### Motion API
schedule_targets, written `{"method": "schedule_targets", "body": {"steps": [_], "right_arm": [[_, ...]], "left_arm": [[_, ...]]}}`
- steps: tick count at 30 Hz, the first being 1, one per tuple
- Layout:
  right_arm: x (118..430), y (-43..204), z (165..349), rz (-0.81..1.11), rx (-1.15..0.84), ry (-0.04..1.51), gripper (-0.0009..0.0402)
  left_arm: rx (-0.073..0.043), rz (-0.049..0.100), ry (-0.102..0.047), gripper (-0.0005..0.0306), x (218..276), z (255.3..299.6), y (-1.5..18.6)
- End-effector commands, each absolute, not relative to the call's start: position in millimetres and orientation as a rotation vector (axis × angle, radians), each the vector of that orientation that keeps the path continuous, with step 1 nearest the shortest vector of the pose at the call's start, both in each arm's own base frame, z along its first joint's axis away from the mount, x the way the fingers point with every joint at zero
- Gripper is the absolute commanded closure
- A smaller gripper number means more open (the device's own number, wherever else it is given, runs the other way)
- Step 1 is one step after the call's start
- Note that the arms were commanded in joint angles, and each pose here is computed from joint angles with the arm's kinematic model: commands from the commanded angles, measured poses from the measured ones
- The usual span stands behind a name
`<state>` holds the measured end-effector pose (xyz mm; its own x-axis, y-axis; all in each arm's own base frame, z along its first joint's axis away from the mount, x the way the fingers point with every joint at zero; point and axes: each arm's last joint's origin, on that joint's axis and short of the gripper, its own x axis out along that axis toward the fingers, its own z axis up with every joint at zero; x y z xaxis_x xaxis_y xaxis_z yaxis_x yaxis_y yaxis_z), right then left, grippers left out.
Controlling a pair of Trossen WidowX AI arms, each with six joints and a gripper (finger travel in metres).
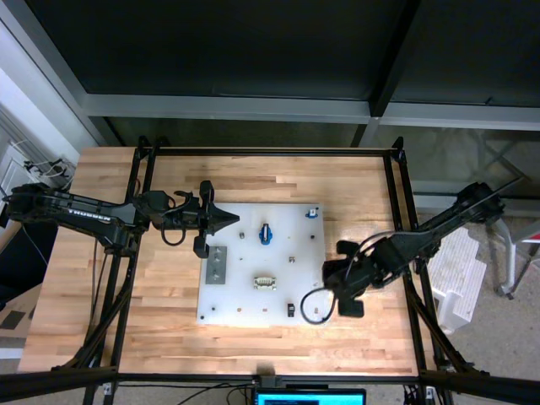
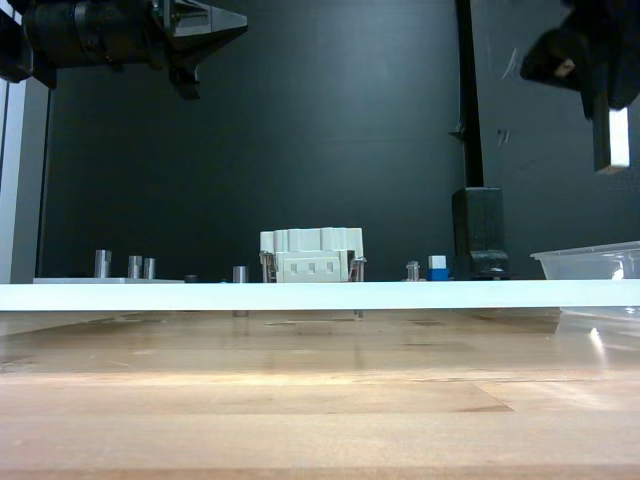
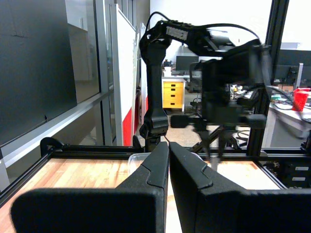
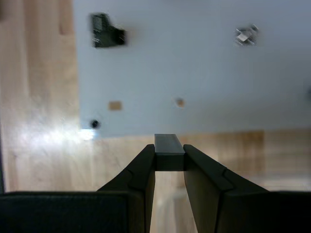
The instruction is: Remove the 16mm bar from the taskboard and place in the container
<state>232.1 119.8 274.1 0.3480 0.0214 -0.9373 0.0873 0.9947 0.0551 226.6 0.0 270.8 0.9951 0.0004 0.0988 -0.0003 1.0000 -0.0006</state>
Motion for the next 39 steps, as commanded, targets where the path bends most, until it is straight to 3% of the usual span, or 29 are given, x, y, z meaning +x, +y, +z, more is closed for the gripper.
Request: {"method": "schedule_targets", "body": {"steps": [1,16,28,31,39], "right_arm": [[218,104,267.8,-0.079,0.126,1.220,0.0389],[150,62,231.2,-0.197,0.214,1.265,0.0389],[133,55,209.5,-0.241,0.244,1.313,0.0383],[134,55,209.2,-0.244,0.246,1.314,0.0359],[137,57,205.8,-0.261,0.257,1.321,0.0248]], "left_arm": [[0.000,0.000,-0.099,0.0300,226.7,270.7,0.0],[-0.001,0.000,-0.099,0.0300,226.6,270.8,0.0],[0.000,0.000,-0.099,0.0300,226.7,270.7,0.0],[-0.001,0.000,-0.099,0.0300,226.7,270.7,0.0],[-0.001,0.000,-0.099,0.0300,226.7,270.7,0.0]]}}
